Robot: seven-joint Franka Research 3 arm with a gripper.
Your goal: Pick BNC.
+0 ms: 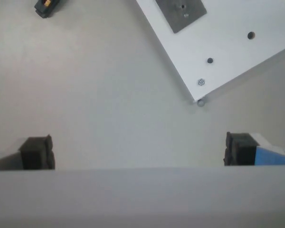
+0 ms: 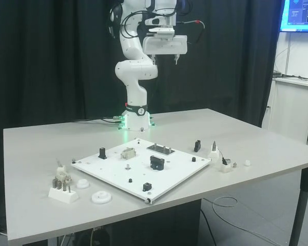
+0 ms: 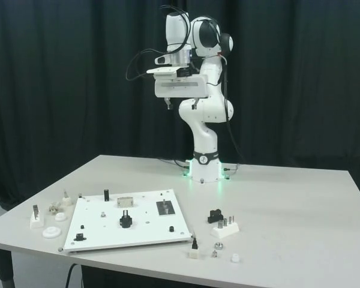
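My gripper [image 1: 137,151] is open, its two black fingertips [image 1: 37,153] far apart with nothing between them. It hangs high above the table in the first room view [image 2: 165,56] and in the second [image 3: 179,99], near the arm's base. Small connector parts lie beside the white board [image 2: 174,177]: a black part [image 2: 197,145], an upright metal piece on a white holder [image 2: 214,149] and a small black piece on a white base [image 2: 225,163]. I cannot tell which one is the BNC. The wrist view shows a black part [image 1: 46,7] and the board's corner [image 1: 199,97].
The white board [image 3: 144,231] carries a grey plate [image 2: 161,148], black fixtures [image 2: 156,163] and screw holes. White gears [image 2: 100,197] and a holder with pins [image 2: 61,185] lie by the board's other side. A white cabinet [image 2: 292,110] stands beyond the table.
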